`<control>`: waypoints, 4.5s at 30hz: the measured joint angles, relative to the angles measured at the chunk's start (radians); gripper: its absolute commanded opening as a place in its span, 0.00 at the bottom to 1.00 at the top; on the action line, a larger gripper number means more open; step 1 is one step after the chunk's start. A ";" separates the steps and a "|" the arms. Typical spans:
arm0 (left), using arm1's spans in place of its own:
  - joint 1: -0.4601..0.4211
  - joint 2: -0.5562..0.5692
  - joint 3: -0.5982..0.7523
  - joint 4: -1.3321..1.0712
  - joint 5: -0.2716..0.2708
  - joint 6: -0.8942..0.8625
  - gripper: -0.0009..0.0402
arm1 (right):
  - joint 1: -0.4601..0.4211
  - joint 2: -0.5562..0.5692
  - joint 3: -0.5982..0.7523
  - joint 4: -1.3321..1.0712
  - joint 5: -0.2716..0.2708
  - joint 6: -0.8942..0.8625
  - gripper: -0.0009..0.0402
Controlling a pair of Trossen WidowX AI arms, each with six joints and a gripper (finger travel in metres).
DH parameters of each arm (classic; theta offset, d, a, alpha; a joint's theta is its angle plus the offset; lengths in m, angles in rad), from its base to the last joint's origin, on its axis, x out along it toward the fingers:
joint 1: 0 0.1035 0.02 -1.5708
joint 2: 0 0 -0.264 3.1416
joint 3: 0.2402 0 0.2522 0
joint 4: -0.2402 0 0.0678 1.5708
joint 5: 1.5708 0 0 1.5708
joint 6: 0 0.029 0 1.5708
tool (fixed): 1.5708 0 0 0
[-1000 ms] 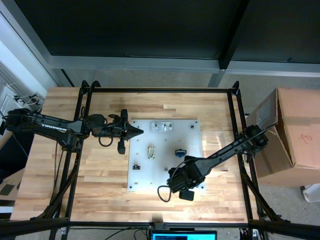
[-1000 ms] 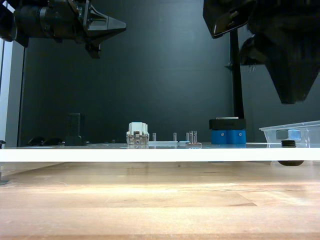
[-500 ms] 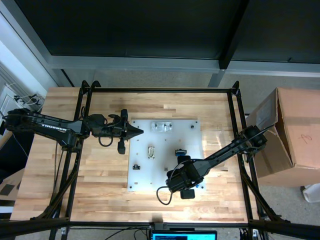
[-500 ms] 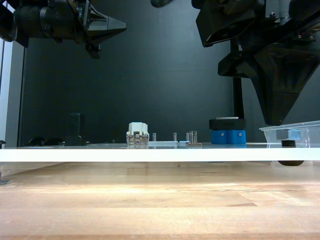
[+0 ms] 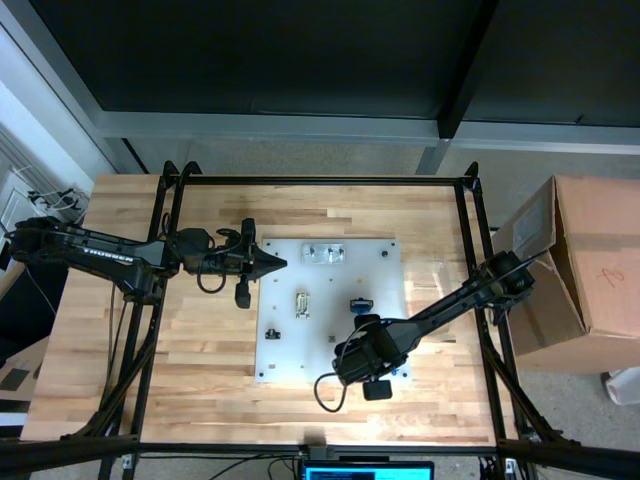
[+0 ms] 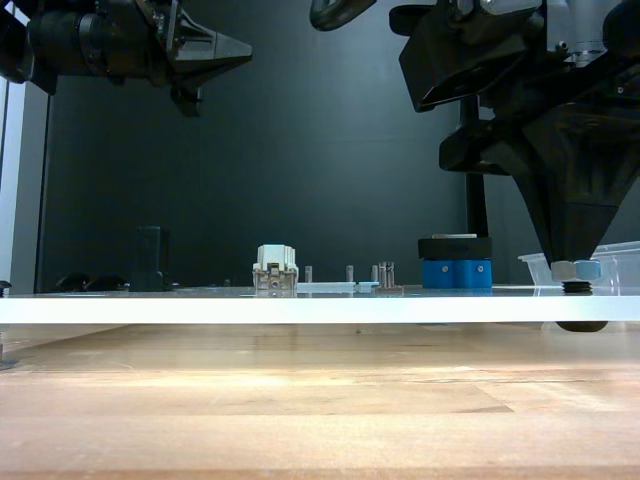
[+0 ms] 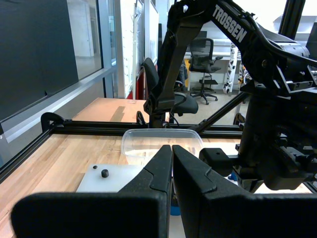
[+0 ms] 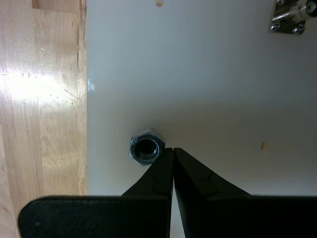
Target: Pick the M12 nut and place it on its threads and fasten
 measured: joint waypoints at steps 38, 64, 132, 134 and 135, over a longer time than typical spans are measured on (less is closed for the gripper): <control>0.000 0.000 0.000 0.000 0.000 0.000 0.02 | -0.001 -0.013 0.000 -0.023 -0.153 -0.021 0.02; 0.000 0.000 0.000 0.000 0.000 0.000 0.02 | 0.011 -0.016 -0.023 0.008 -0.055 0.005 0.02; 0.000 0.000 0.000 0.000 0.000 0.000 0.02 | 0.013 -0.032 -0.038 0.026 -0.108 -0.021 0.02; 0.000 0.000 0.000 -0.001 0.000 0.000 0.02 | 0.015 -0.032 -0.038 0.025 -0.076 -0.018 0.02; 0.000 0.000 0.000 0.000 0.000 0.000 0.02 | 0.016 -0.032 -0.038 0.025 -0.061 -0.016 0.02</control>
